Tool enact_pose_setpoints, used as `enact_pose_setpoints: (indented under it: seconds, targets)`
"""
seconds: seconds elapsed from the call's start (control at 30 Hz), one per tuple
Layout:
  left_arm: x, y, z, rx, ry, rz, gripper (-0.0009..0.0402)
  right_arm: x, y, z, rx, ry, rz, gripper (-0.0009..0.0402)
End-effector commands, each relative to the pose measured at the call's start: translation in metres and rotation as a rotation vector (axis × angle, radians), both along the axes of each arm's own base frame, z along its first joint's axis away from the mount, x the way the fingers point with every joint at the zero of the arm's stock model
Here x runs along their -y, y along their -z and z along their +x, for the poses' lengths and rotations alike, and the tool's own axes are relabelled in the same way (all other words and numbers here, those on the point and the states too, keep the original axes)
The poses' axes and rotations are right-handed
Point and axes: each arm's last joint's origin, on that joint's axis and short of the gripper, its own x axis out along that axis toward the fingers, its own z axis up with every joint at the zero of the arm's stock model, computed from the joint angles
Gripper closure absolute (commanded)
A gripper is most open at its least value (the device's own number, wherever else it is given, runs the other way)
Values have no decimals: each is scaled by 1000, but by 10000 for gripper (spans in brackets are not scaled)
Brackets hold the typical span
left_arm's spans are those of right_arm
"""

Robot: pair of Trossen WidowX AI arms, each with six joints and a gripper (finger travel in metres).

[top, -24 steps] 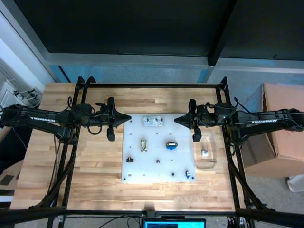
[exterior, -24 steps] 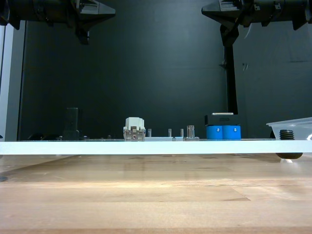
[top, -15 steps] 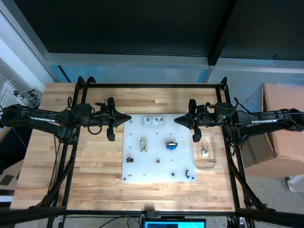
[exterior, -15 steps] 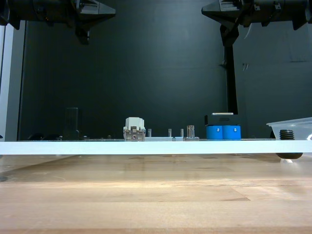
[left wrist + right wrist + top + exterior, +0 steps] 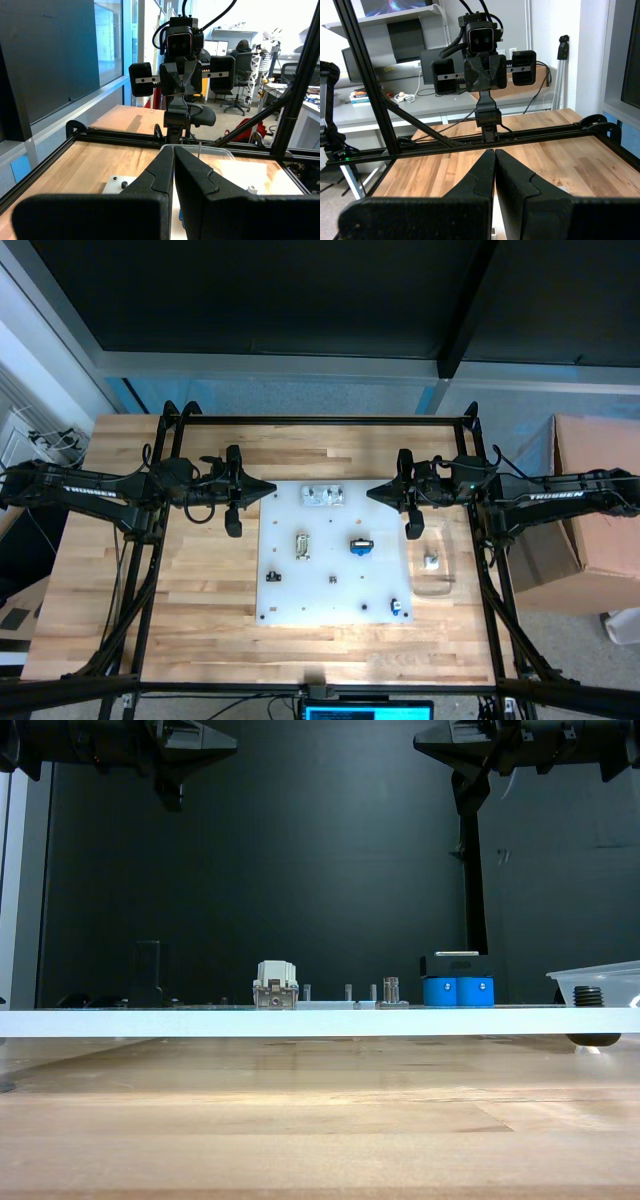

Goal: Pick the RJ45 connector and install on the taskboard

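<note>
I read both grippers clenched, empty and raised: left gripper [image 5: 268,490] at the board's [image 5: 330,605] left edge, right gripper [image 5: 373,494] at its right. The connector [image 5: 431,562] lies free in the tray [image 5: 445,586], toward the table's near edge from the right gripper, the nearer arm.

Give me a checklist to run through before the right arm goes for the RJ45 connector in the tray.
1. RJ45 connector lying free in the clear tray, off the taskboard: ok.
2. Right gripper open for the pick: not ok, fingers shut, empty.
3. Right gripper above the tray: not ok, it hangs high by the taskboard's far right corner.
4. Left gripper out of the path: ok, high by the far left corner, shut, empty.
5. Connector's orientation: cannot tell.
</note>
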Motion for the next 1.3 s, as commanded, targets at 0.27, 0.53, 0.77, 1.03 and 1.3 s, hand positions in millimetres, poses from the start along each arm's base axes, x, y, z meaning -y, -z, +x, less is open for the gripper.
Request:
enact_pose_setpoints:
  seconds: [0.27,0.53,0.77,1.03,1.3]
  targets:
    - [0,0,0,0,0,0,393,0,-2,0,16,2,-1,393]
    - [0,0,0,0,0,0,393,0,-1,0,14,0,0,393]
    - [0,0,0,0,0,0,393,-3,5,-15,-162,-11,38,393]
    - [0,0,0,0,0,0,393,-9,3,-55,-432,-48,34,393]
    - [0,0,0,0,0,0,393,-14,-3,-87,-738,-48,17,394]
